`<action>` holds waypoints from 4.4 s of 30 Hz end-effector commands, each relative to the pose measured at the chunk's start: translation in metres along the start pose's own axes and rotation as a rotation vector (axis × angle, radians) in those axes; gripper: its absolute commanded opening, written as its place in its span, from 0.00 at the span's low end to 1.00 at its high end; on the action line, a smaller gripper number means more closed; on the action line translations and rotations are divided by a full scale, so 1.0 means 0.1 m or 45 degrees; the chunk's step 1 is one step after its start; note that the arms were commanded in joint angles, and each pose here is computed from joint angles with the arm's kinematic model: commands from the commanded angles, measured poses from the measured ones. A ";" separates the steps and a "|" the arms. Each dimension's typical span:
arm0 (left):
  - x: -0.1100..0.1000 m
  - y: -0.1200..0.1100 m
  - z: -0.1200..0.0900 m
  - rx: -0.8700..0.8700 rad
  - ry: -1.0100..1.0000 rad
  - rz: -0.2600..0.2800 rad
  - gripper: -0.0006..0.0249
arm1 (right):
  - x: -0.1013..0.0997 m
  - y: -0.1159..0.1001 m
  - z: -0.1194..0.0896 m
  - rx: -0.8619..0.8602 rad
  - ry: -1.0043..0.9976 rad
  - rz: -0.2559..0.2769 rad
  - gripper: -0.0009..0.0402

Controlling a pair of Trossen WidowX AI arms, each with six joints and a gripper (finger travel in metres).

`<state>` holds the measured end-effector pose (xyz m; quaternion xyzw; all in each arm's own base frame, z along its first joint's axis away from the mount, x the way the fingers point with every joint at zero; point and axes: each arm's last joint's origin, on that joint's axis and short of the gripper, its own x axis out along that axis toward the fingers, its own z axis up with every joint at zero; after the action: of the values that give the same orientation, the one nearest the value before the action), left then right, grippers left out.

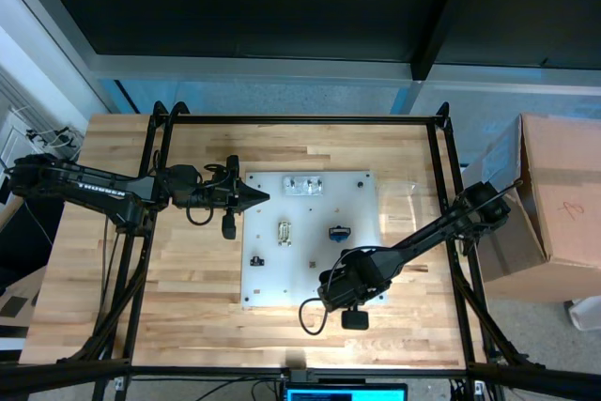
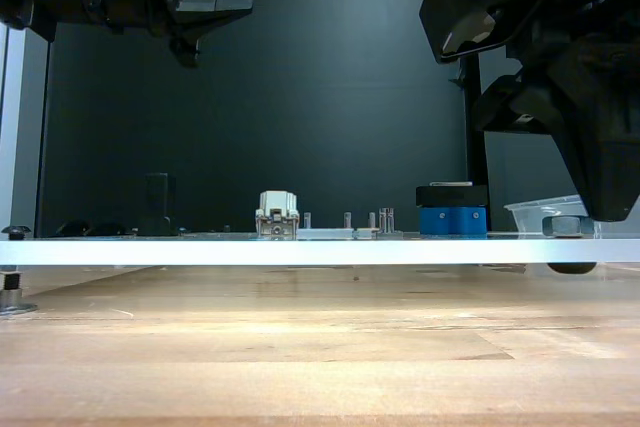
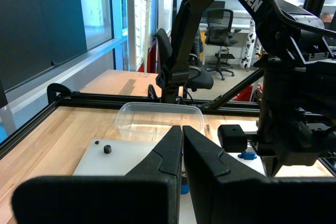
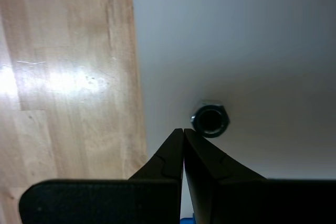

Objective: Unfasten the M12 nut and place it in the container

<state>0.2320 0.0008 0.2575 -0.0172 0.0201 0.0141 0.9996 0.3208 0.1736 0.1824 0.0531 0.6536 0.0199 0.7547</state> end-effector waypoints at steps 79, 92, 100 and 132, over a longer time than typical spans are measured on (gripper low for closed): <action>0.00 0.00 0.00 0.000 0.000 -0.001 0.02 | -0.20 -0.14 0.00 0.098 -0.128 -0.439 0.02; 0.00 0.00 0.00 0.000 -0.001 0.000 0.02 | -0.27 -0.02 -0.01 0.036 0.037 0.029 0.02; 0.00 0.00 0.00 0.000 0.000 0.000 0.02 | -0.07 0.03 0.06 0.036 0.018 0.041 0.02; 0.00 0.00 0.00 0.000 0.001 0.000 0.02 | -0.22 -0.02 0.00 0.072 0.034 -0.008 0.02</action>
<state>0.2321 0.0008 0.2576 -0.0172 0.0199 0.0141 0.9996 0.3165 0.1693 0.2052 0.0707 0.6680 -0.0040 0.7408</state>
